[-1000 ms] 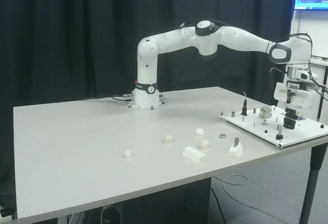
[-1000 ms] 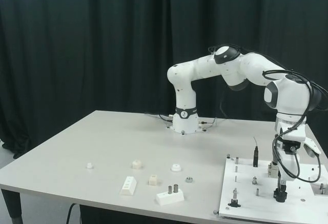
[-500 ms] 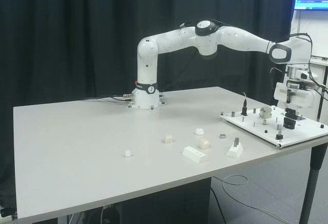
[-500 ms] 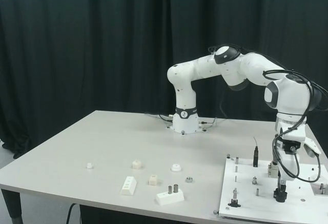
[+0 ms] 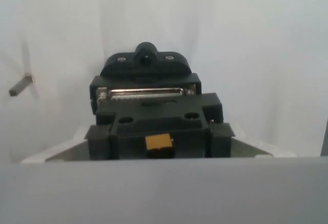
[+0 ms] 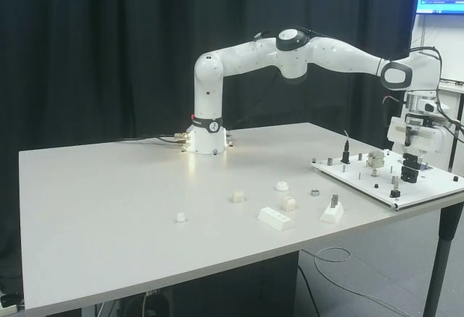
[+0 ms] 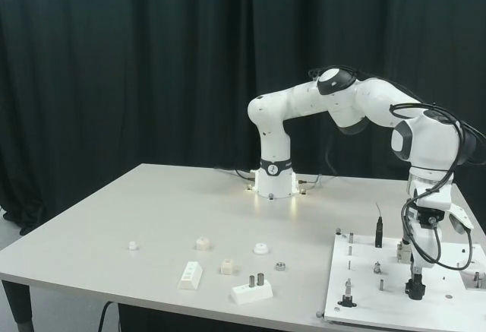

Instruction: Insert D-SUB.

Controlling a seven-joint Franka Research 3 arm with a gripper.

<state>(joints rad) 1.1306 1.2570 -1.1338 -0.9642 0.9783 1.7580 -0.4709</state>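
Tool (image 6: 410, 166) low over white board (image 6: 428, 190), hemmed by upright pegs (image 7: 348, 285) and black probe (image 6: 346, 154) base-ward. Open worktop (image 6: 130, 201) beyond; scattered white blocks (image 6: 275, 219) only.

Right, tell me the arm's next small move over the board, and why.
Probably a short straight push down. In the wrist view the plug sits squarely in front of the gripper, which is low over the white board with the black part under it. How deep the plug sits cannot be told.
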